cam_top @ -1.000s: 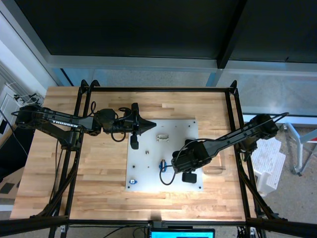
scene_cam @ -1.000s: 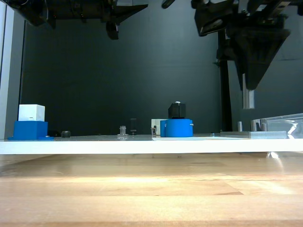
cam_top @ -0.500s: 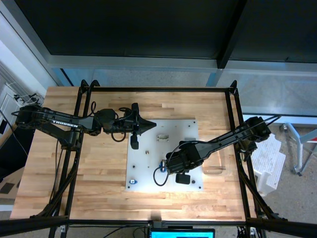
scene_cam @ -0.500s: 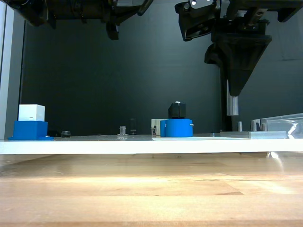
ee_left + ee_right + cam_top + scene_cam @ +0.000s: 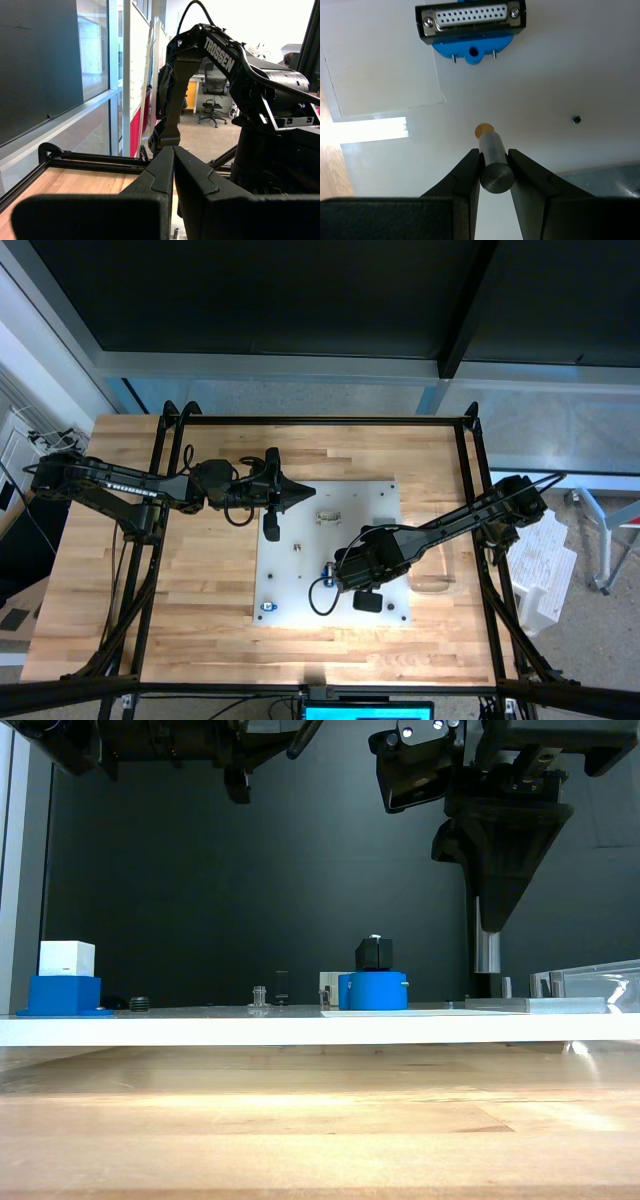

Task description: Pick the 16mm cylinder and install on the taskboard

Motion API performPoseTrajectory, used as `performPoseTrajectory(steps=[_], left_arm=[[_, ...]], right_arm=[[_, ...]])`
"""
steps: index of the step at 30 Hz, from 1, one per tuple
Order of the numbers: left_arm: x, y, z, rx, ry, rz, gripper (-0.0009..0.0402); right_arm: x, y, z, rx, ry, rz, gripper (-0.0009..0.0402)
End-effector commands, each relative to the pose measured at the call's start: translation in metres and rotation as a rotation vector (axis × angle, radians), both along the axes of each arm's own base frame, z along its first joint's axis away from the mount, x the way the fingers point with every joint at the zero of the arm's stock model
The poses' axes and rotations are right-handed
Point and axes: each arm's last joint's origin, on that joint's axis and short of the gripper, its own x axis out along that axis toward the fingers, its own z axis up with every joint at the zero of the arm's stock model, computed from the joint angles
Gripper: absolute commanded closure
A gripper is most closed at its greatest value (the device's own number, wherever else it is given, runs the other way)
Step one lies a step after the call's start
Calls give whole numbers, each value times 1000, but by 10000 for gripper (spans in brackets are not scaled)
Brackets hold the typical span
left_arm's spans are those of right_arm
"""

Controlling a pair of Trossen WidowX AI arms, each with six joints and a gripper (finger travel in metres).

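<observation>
My right gripper (image 5: 493, 154) is shut on the 16mm cylinder (image 5: 493, 159), a short silver-grey peg held upright. Its lower end hangs right above a small brass-coloured hole (image 5: 482, 130) in the white taskboard (image 5: 545, 75). In the low view the 16mm cylinder (image 5: 486, 942) hangs from the right gripper (image 5: 487, 915) a little above the taskboard (image 5: 200, 1025). From above, the right gripper (image 5: 346, 575) covers the peg near the middle of the taskboard (image 5: 290, 585). My left gripper (image 5: 302, 491) hovers shut and empty over the board's far left corner, its fingers (image 5: 165, 172) pressed together.
A blue mount with a multi-pin connector (image 5: 469, 20) lies just beyond the hole. A blue round fitting (image 5: 373, 990) and a blue base with a white cube (image 5: 66, 982) stand on the board. A clear tray (image 5: 440, 568) lies by the board's right edge.
The right gripper has carried the cylinder leftward toward the board's middle and then lowered it slightly. The left arm has not moved.
</observation>
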Motion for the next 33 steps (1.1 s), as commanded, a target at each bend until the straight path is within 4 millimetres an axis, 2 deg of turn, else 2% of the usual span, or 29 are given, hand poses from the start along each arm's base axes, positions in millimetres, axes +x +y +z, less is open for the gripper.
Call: performPoseTrajectory(steps=[1, 6, 11, 33], left_arm=[[0, 0, 0, 0, 0, 0, 393], [0, 0, 0, 0, 0, 0, 393], [0, 0, 0, 0, 0, 0, 393], [0, 0, 0, 0, 0, 0, 393]], right_arm=[[-1, 0, -3, -2, 4, 1, 393], [-1, 1, -5, 0, -2, 2, 393], [3, 3, -15, -2, 16, 4, 393], [5, 3, -22, -12, 29, 4, 393]])
